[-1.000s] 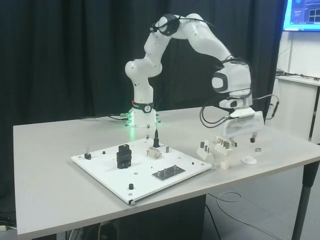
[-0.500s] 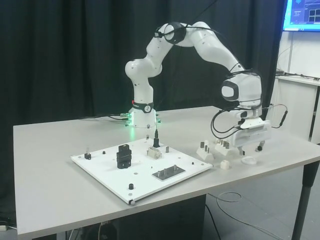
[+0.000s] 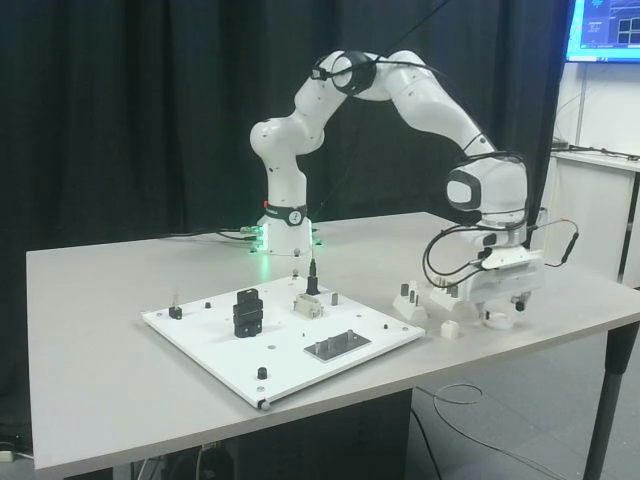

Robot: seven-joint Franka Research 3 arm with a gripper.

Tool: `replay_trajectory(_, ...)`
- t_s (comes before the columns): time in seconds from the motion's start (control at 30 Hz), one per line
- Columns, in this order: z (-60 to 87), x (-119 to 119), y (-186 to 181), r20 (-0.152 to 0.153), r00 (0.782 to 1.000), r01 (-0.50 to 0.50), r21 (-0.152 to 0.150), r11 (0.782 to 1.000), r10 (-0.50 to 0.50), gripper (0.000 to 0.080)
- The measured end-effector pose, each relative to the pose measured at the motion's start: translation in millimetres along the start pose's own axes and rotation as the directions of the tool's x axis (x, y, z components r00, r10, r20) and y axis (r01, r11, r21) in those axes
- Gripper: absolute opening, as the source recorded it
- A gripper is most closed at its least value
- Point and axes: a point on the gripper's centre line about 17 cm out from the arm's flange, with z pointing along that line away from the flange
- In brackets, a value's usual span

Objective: Pick large gear.

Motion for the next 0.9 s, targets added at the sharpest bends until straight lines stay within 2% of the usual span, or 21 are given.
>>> replay_trajectory(0.27,9.1,2,3,0.004,1.000,-0.002,-0.006,1.000,0.002,0.0800)
replay_trajectory(0.9,15.8,2,3,0.015,1.000,-0.002,-0.011,1.000,0.002,0.0800)
